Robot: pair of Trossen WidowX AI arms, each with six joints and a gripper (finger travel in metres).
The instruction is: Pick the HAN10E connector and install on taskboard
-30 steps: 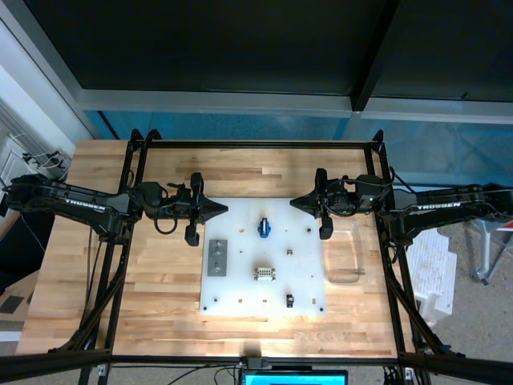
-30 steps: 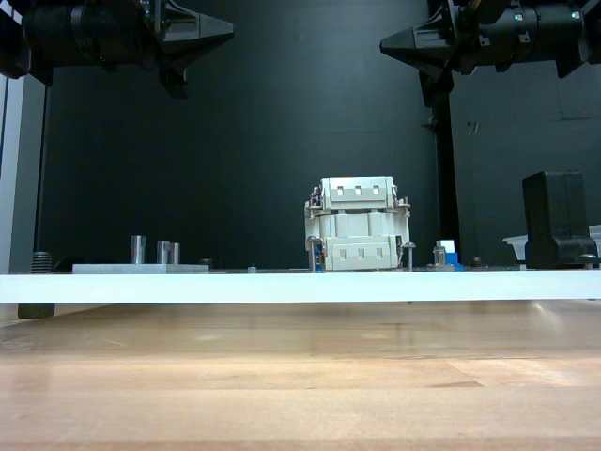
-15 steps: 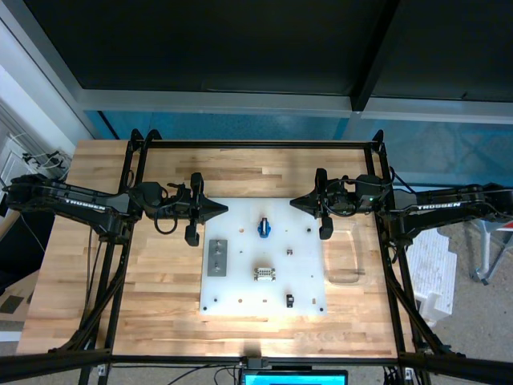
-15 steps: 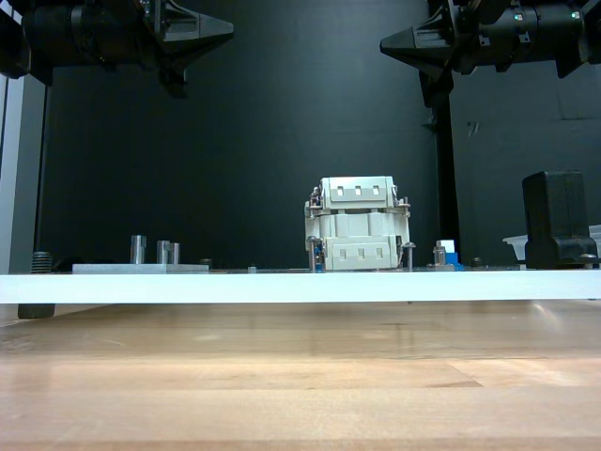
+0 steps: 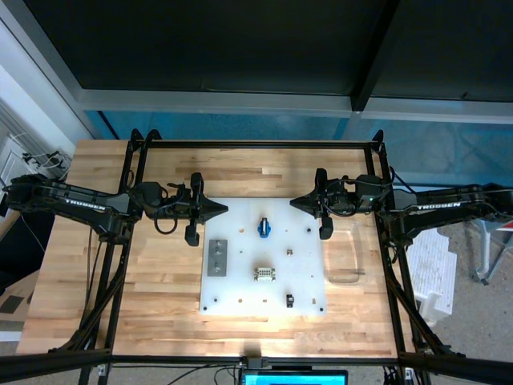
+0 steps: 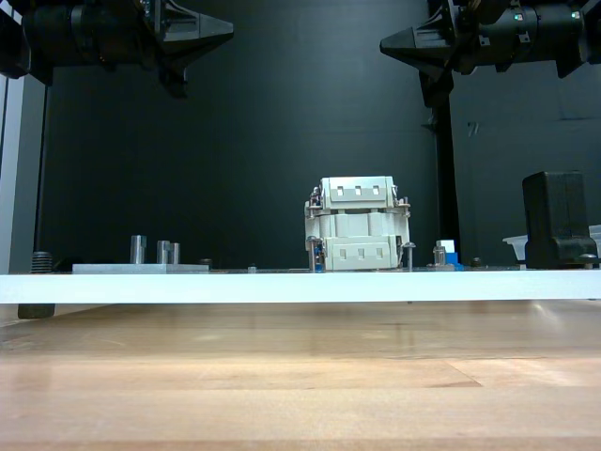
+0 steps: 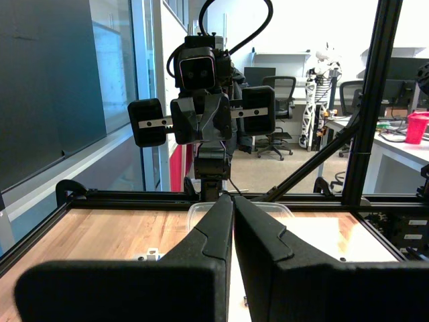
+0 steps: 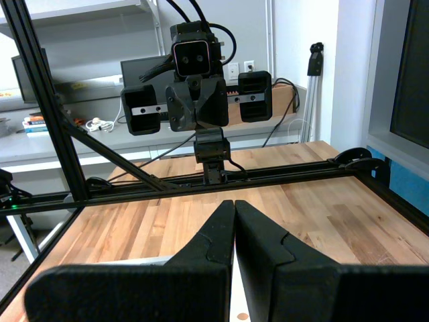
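Observation:
The HAN10E connector [image 5: 264, 274] [image 6: 358, 225], a pale beige block, stands upright on the white taskboard [image 5: 240, 301] [image 6: 188, 286], near its middle. Nothing touches it. My left gripper [image 5: 225, 208] [image 6: 230, 32] [image 7: 233, 199] hangs shut high above the board's far left corner, its tip pointing inward. My right gripper [image 5: 292, 203] [image 6: 383, 42] [image 8: 234, 203] hangs shut high above the far right side, facing the left one. Both hold nothing.
On the board sit a grey metal block [image 5: 217, 257] with pegs at the left, a blue part [image 5: 264, 228] at the back, and a small black fitting [image 5: 289, 301] [image 6: 558, 219] at the front. A clear plastic tray [image 5: 345, 257] lies right of the board.

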